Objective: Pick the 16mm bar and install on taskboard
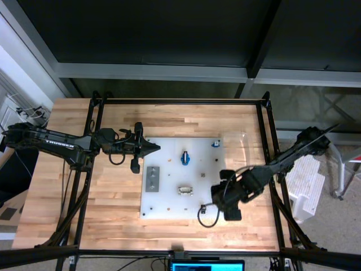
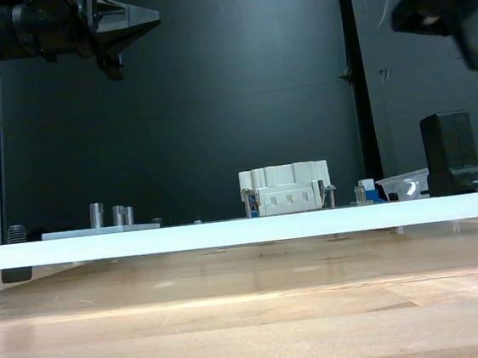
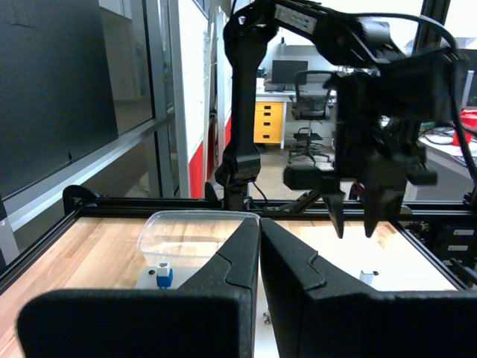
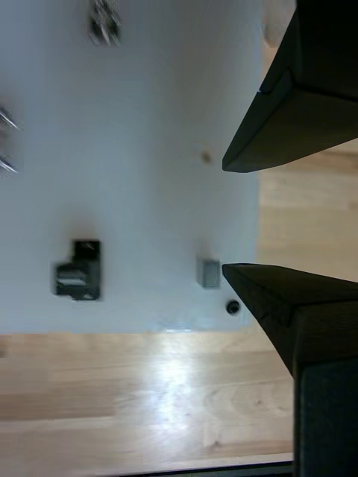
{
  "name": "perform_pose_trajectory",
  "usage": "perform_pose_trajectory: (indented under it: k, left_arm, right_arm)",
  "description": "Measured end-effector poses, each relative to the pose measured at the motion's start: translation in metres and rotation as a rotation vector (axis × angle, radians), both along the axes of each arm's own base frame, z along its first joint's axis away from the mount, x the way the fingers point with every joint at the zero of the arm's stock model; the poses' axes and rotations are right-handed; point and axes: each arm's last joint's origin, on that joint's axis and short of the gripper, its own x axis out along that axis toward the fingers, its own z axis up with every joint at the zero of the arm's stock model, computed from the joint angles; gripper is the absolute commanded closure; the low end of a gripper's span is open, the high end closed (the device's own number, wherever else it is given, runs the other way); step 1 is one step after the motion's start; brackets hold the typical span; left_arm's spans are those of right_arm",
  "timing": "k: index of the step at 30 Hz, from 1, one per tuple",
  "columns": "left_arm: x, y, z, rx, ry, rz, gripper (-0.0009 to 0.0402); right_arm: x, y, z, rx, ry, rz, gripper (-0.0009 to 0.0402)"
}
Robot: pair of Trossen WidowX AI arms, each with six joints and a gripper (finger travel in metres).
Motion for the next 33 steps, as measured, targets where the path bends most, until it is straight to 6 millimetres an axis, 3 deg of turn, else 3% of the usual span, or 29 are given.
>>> perform_pose_trajectory:
  k: [11, 26, 33]
  left_arm:
    - [0.000, 0.000, 0.000, 0.000, 0.000, 0.000, 0.0393]
    - [0.000, 0.000, 0.000, 0.000, 0.000, 0.000, 0.0393]
    - [0.000, 0.000, 0.000, 0.000, 0.000, 0.000, 0.0393]
  right_arm:
    - [-0.003, -0.073, 0.030, 0.028, -0.292, -0.026, 0.0277]
    - [-0.010, -0.133, 0.057, -0.022, -0.729, -0.105, 0.0397]
    - [-0.017, -0.147, 0.053, -0.029, -0.903, -0.117, 0.0393]
